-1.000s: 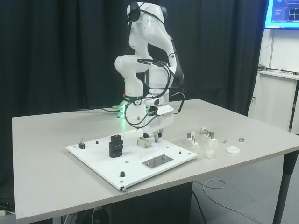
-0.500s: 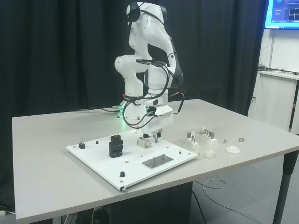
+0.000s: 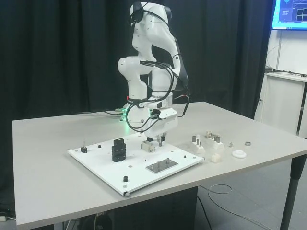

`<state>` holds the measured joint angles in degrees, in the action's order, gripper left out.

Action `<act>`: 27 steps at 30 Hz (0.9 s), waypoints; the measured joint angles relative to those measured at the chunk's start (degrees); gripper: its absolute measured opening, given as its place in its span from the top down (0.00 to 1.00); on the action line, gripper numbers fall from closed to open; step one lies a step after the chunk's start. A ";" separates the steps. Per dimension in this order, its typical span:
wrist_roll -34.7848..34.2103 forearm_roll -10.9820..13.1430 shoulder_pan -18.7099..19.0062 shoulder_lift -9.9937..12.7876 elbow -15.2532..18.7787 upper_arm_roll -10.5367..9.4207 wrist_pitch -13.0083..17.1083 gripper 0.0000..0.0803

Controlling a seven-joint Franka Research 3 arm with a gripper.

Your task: Insert square peg 3.

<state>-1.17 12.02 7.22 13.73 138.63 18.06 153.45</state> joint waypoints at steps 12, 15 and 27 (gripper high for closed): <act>0.00 0.00 0.01 0.01 0.00 -0.10 0.10 0.86; 0.05 0.00 0.01 0.04 -0.01 -0.14 0.20 0.86; 0.19 0.12 0.12 0.35 -0.02 -0.57 0.91 0.86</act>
<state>-0.98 12.14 7.34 14.07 138.61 17.49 154.36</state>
